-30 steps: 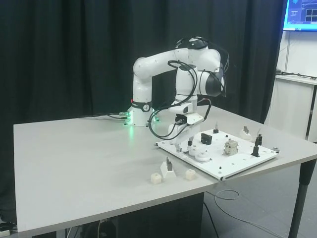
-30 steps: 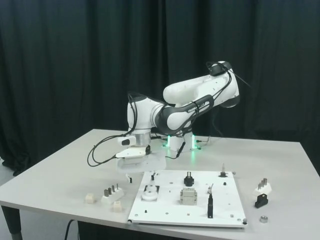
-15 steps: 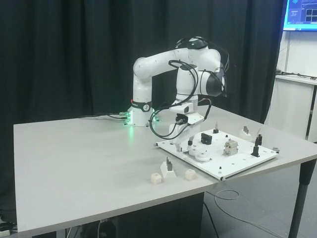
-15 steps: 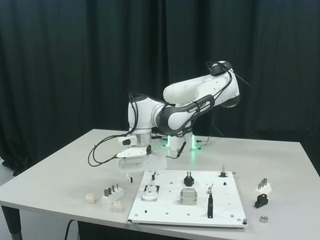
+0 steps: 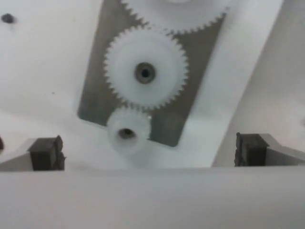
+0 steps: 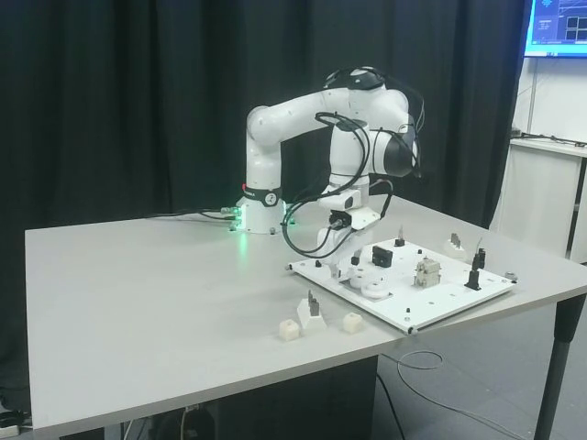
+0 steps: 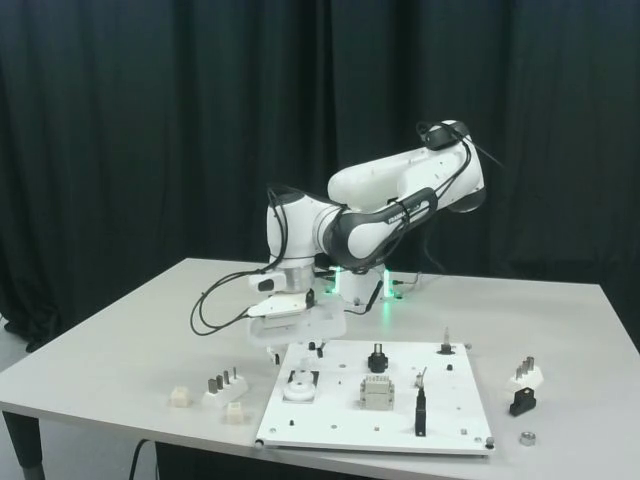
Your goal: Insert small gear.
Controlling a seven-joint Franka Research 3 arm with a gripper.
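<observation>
The grey table (image 6: 138, 293) carries everything — the white arm (image 6: 293, 115) bolted near its far edge, with green light at the base, and a white board (image 7: 385, 395) lying flat on the near right part. The arm bends down so that its gripper (image 7: 292, 350) hangs just above the board's far left corner. In the wrist view the two black fingertips (image 5: 46, 153) stand wide apart with nothing between them. Below them a grey recess in the board holds white gears: a middle gear (image 5: 145, 67) on its pin and the small gear (image 5: 127, 131) seated on its own pin, its teeth touching the middle gear's. Left of the board — on the bare table — stand three small white blocks (image 7: 212, 395), one bearing short pins.
</observation>
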